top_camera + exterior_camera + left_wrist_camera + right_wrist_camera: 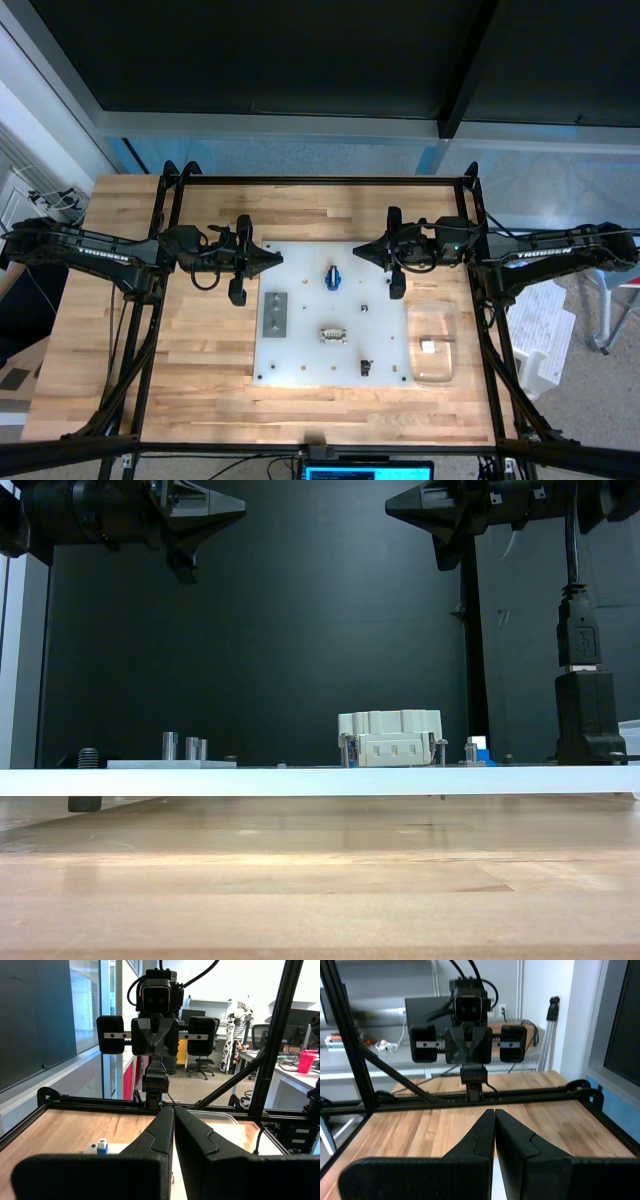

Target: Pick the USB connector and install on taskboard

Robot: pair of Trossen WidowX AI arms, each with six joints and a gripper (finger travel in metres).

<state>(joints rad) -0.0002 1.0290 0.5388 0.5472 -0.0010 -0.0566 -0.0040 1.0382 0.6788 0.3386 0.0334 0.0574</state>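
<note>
The table (200,380) is smooth butcher-block wood with a soft sheen. The taskboard (300,355) is a smooth white plate carrying a matt grey metal block (275,313), a blue plastic part (333,277) and a silvery socket (334,335). To its right lies a glossy clear plastic tray (445,370), and the left gripper (278,257) and right gripper (358,250), over the board's upper edge, look like matt black plastic.
</note>
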